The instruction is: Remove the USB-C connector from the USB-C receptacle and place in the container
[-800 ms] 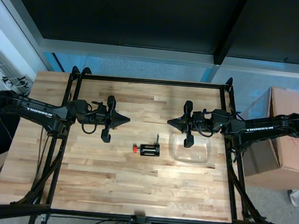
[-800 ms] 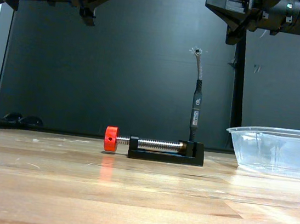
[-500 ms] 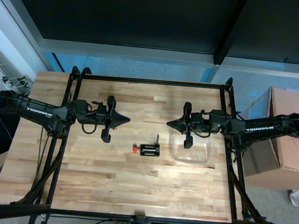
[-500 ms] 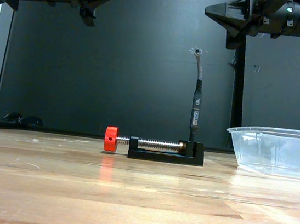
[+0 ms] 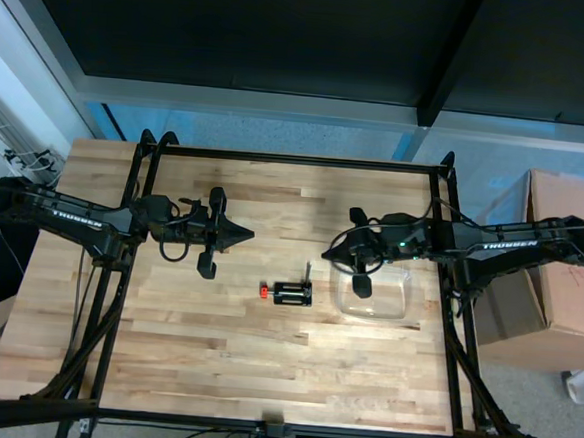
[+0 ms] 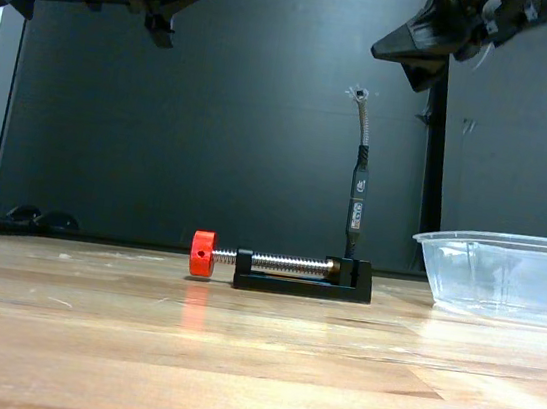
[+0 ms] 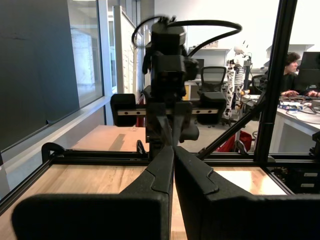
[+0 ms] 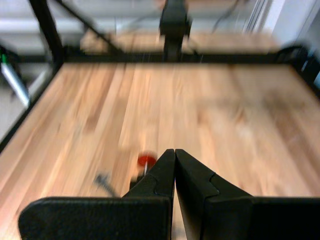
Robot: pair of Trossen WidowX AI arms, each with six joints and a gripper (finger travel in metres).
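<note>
right claw (image 8: pixel 174 152): closed, tips together | red knob (image 8: pixel 146 160): blurred, beyond the tips | wooden table (image 8: pixel 235 125) below

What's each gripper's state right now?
Left gripper: shut, empty, high over the table's left side.
Right gripper: shut, empty, angled down, above and clear of the USB-C connector, which stands upright in its seat.

- The left tool (image 5: pixel 247 235) hung high above the left half of the worktop (image 5: pixel 214 324), level and pointing inward, its fingers (image 7: pixel 157 175) pressed together on nothing.
- The right tool (image 5: pixel 328 255) hung high at the right, tipped downward and inward, its fingers (image 8: pixel 160 175) likewise together, empty.
</note>
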